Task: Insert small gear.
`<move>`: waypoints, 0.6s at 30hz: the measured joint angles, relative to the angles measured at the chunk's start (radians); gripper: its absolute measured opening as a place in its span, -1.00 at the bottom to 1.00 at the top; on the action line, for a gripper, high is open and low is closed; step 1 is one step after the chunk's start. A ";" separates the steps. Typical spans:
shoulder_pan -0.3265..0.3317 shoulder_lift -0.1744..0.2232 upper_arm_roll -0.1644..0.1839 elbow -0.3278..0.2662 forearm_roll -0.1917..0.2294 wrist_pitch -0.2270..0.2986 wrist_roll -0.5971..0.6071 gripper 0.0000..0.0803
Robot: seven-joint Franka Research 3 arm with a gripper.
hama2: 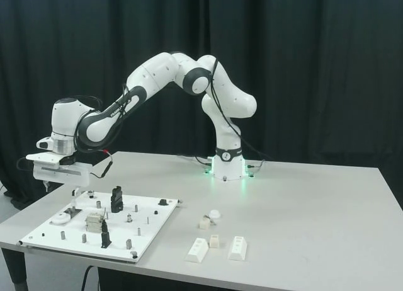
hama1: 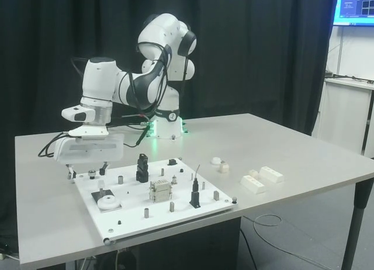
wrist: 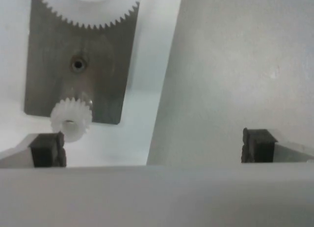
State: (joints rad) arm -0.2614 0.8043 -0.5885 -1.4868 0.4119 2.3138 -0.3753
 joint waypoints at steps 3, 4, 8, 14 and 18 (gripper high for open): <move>-0.002 0.001 0.000 0.000 0.000 0.000 0.000 0.99; -0.002 0.002 0.000 0.000 0.000 0.000 0.000 0.99; -0.003 0.006 0.001 0.001 0.000 0.000 0.000 0.99; -0.004 0.021 0.002 0.016 0.000 0.002 0.000 0.99; -0.008 0.038 0.004 0.033 0.001 0.003 0.000 0.99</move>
State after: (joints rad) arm -0.2697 0.8426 -0.5844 -1.4534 0.4127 2.3166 -0.3753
